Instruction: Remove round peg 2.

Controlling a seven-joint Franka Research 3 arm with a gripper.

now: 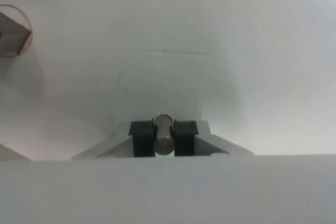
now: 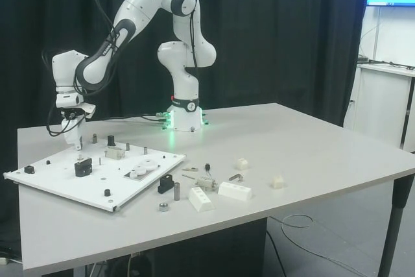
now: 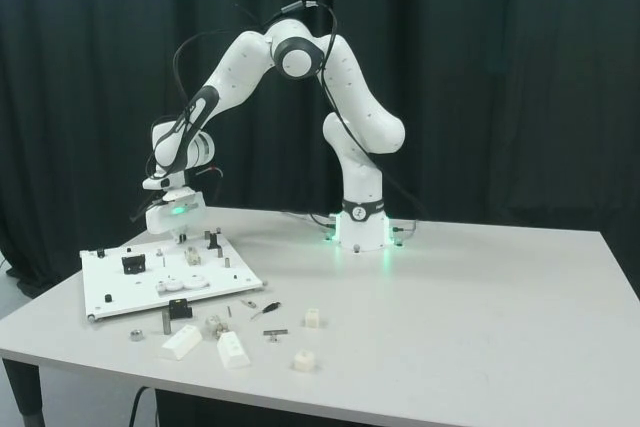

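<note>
**A:** Where is your peg right now?

**B:** Look at the wrist view. The round peg (image 1: 163, 135) sits upright between the two black pads (image 1: 140, 138), and the jaws are pinching it from both sides. Your gripper (image 2: 72, 123) hangs over the far left corner of the white board (image 2: 39, 183), clear of its surface as far as the room views let you judge.

**A:** So is it out of its hole?

**B:** You can't see the peg's lower end, so I'd only call it likely. Below the pads you see plain white board and no hole around the shaft, which suggests it is lifted free.

**A:** Why hold it straight up like that?

**B:** A vertical grip lets you pull along the hole's axis, so the peg shouldn't bind. Next you need a spot on the grey table (image 2: 311, 147), away from the loose parts (image 2: 220, 189) near the board's front edge.
</note>
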